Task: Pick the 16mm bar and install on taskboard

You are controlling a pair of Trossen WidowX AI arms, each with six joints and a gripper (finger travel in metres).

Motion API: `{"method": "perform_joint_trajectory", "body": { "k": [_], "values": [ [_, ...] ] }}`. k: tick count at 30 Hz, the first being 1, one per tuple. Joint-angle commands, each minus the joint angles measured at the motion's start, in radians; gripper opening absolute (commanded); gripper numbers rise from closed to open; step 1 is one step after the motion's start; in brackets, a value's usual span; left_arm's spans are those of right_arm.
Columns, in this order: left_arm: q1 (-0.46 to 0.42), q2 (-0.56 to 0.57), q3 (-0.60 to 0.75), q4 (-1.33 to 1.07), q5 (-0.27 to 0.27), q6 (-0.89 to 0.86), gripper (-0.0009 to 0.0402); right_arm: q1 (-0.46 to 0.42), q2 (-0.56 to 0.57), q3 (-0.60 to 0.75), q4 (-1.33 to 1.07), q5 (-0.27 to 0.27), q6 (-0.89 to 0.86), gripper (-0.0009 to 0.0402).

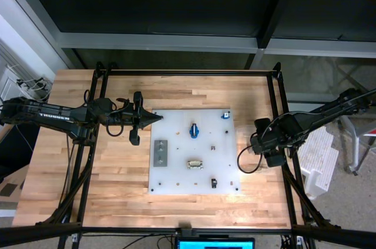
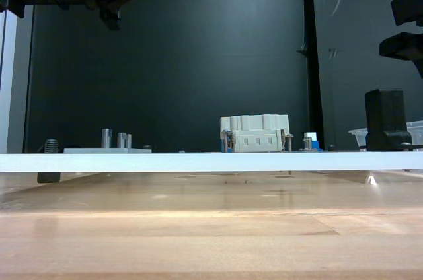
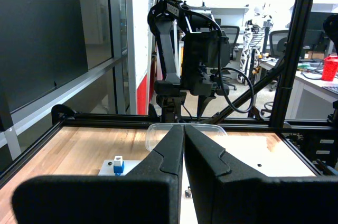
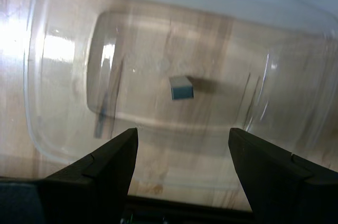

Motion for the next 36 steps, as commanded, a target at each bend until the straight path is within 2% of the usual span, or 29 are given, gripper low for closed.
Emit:
{"method": "perform_joint_trajectory", "body": {
  "k": [1,9,33,36],
  "values": [
    [0.0,0.0,0.0,0.0,0.0,0.0,0.0,0.0,0.01,-0.003,0.017,0.0,-0.009,0.024],
    [0.0,0.0,0.0,0.0,0.0,0.0,0.0,0.0,0.014,-0.043,0.076,-0.002,-0.019,0.024],
    [0.0,0.0,0.0,0.0,0.0,0.0,0.0,0.0,0.157,-0.072,0.212,0.0,0.044,0.024],
    [0.0,0.0,0.0,0.0,0.0,0.0,0.0,-0.001,0.157,-0.085,0.224,0.024,0.066,0.024]
  ]
}}
